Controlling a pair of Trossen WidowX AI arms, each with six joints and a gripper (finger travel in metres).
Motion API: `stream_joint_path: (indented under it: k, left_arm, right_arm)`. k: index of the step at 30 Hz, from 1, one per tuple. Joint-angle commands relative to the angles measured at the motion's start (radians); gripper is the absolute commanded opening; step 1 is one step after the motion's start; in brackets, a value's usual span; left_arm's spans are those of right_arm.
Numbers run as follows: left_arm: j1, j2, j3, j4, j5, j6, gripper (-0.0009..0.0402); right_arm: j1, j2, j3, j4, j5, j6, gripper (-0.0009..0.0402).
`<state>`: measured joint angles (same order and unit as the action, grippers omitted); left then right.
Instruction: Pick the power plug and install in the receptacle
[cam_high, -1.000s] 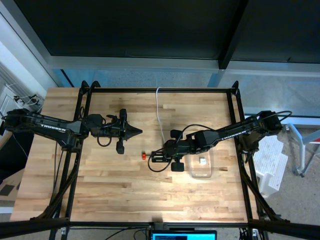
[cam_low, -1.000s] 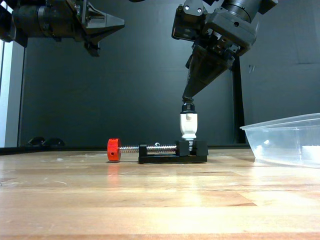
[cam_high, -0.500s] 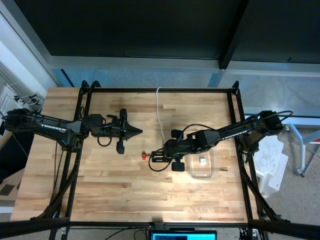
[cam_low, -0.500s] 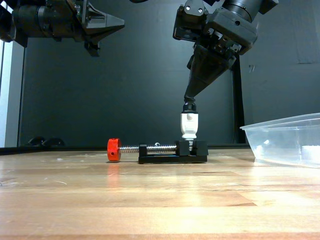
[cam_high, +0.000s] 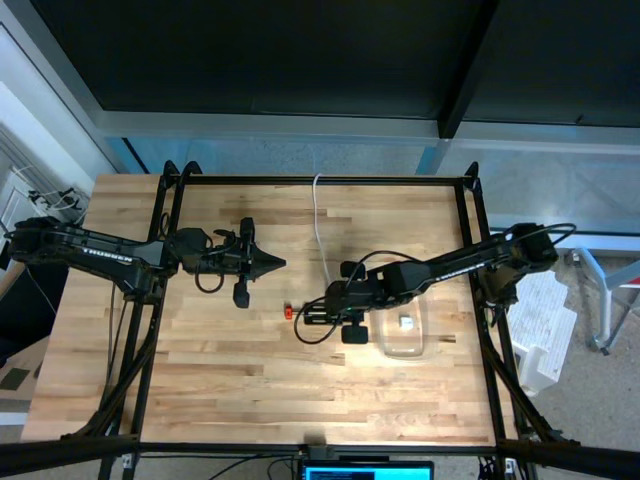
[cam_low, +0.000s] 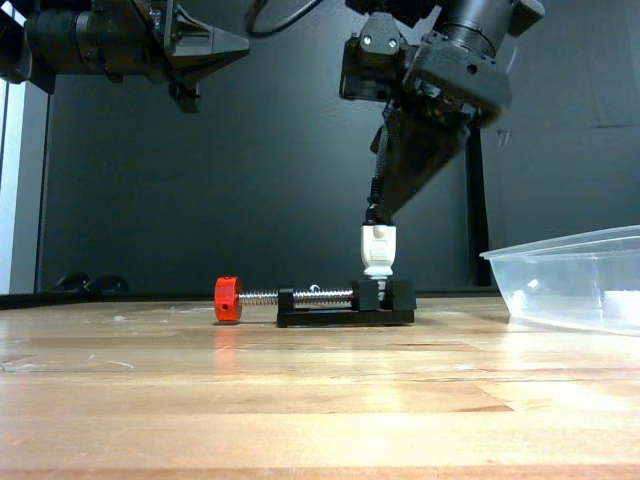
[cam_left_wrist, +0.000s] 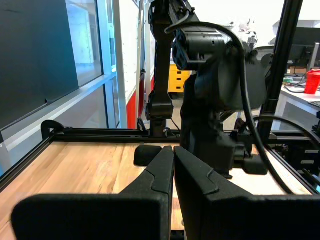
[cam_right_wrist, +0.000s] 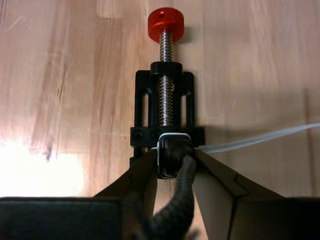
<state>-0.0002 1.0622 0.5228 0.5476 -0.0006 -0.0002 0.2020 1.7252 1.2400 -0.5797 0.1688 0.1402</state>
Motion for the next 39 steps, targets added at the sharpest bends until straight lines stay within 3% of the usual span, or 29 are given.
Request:
stream_joint_path:
  k: [1, 6, 11, 29, 34, 39]
  left_arm:
    - [0.0, 0.0, 0.0, 0.0, 0.0, 0.0, 0.0]
    - [0.0, 0.0, 0.0, 0.0, 0.0, 0.0, 0.0]
    - [0.0, 0.0, 0.0, 0.001, 0.0, 0.0, 0.0]
    - [0.0, 0.0, 0.0, 0.0, 0.0, 0.0, 0.0]
    - [0.0, 0.0, 0.0, 0.0, 0.0, 0.0, 0.0]
    - [0.0, 0.0, 0.0, 0.0, 0.0, 0.0, 0.0]
  right_arm:
    - [0.001, -0.022, 0.014, 0.023, 0.013, 0.0, 0.0116]
    - [0.001, -0.038, 0.028, 0.011, 0.01, 0.005, 0.0139]
    - [0.001, -0.084, 0.028, -0.027, -0.031, 0.009, 0.0157]
    - [-0.001, -0.209, 0.019, -0.163, -0.031, 0.011, 0.0166]
    - [-0.029, -0.332, -0.05, -0.123, -0.029, 0.007, 0.0141]
    - [-0.061, -0.483, -0.154, 0.01, -0.003, -0.033, 0.0074]
